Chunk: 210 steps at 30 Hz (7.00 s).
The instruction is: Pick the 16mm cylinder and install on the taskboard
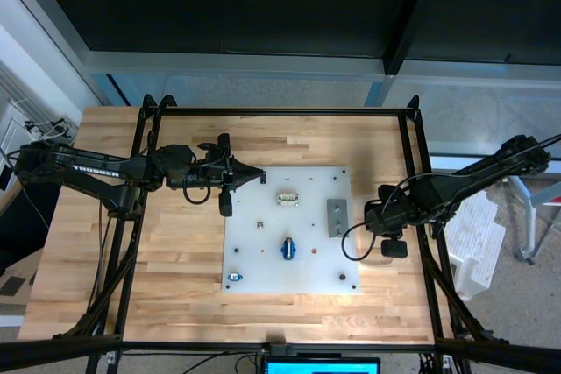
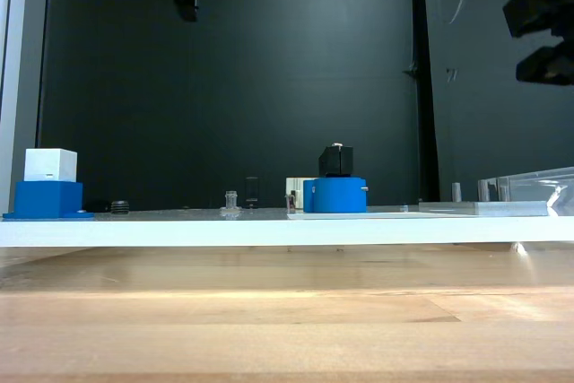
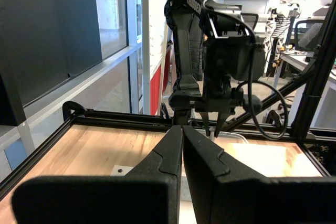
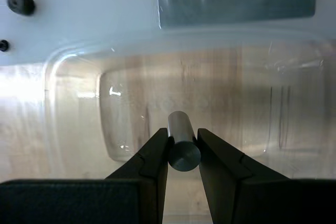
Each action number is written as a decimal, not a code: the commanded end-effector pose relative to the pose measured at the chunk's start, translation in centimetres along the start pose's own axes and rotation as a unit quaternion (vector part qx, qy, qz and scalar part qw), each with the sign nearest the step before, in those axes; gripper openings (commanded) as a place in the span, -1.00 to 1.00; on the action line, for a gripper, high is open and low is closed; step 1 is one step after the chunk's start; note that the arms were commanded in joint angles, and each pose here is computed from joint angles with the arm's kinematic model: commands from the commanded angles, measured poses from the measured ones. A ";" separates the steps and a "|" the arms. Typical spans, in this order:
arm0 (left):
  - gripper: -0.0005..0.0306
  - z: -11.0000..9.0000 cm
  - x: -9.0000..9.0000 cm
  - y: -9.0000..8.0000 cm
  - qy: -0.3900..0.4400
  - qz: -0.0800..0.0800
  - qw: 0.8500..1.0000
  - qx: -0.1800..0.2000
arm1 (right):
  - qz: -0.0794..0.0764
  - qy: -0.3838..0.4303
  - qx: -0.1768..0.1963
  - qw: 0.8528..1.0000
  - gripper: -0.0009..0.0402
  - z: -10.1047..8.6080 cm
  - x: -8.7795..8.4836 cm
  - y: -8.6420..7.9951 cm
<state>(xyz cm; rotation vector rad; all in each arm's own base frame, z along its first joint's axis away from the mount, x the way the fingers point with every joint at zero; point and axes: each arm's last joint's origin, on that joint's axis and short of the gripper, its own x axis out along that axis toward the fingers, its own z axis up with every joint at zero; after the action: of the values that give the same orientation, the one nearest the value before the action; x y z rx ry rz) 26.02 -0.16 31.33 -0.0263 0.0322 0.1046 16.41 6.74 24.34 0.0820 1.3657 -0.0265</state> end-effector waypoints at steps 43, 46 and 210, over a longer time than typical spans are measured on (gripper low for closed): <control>-0.97 0.0 0.0 0.0 0.000 0.000 1.000 0.000 | -0.022 0.028 0.013 0.999 -0.96 13.1 2.8 5.5; -0.96 0.0 0.0 0.0 0.000 0.000 1.000 0.000 | -0.023 0.030 0.017 0.999 -0.96 13.9 3.2 5.7; -0.96 0.0 0.0 0.0 0.000 0.000 1.000 0.000 | -0.022 0.004 0.047 0.999 -0.96 16.2 6.5 6.3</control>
<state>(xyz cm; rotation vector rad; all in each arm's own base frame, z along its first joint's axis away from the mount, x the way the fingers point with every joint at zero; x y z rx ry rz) 26.01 -0.16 31.33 -0.0260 0.0314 0.1046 33.89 12.03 21.44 0.1271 1.3752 -0.1305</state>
